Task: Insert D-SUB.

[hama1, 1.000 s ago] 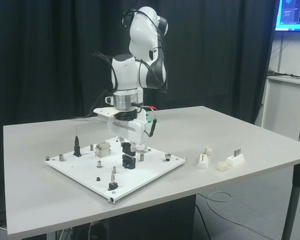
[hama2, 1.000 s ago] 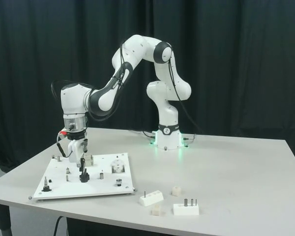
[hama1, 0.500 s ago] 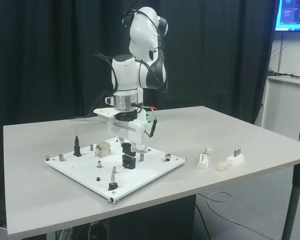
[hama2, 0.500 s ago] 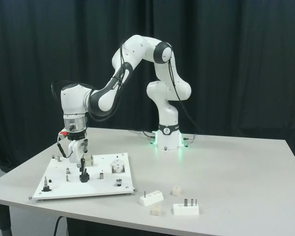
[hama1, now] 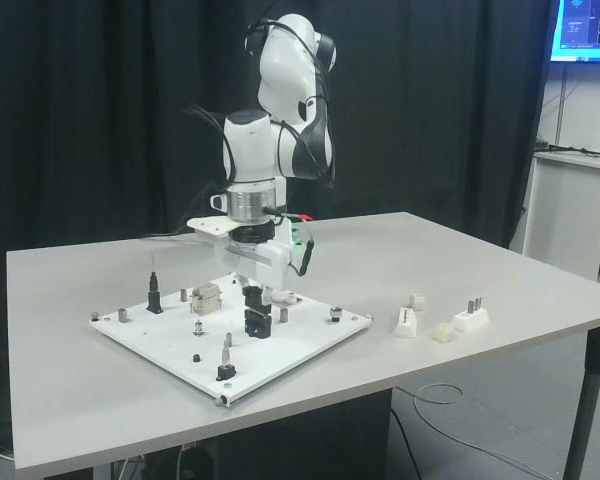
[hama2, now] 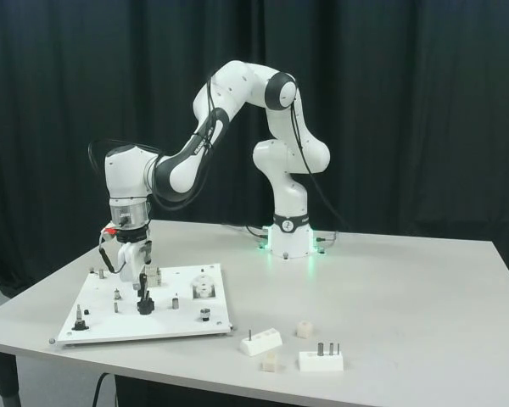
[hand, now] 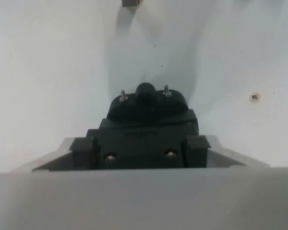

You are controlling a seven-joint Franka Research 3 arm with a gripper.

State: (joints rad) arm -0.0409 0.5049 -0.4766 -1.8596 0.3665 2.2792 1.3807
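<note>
1. The white arm's gripper (hama1: 252, 293) pinches a black D-SUB plug (hand: 146, 143) above the white board (hama1: 300, 340), which lies on the grey counter (hama1: 460, 260).
2. In the wrist view the plug hangs just over a black socket (hand: 145, 103), whose two screw posts show at 11 and 1 o'clock of its knob.
3. Doing this step well likely means squaring the plug's long side with the socket, centring it between the posts, then pressing straight down slowly.
4. A tilt could jam the shell; gentle force seems wise.
</note>
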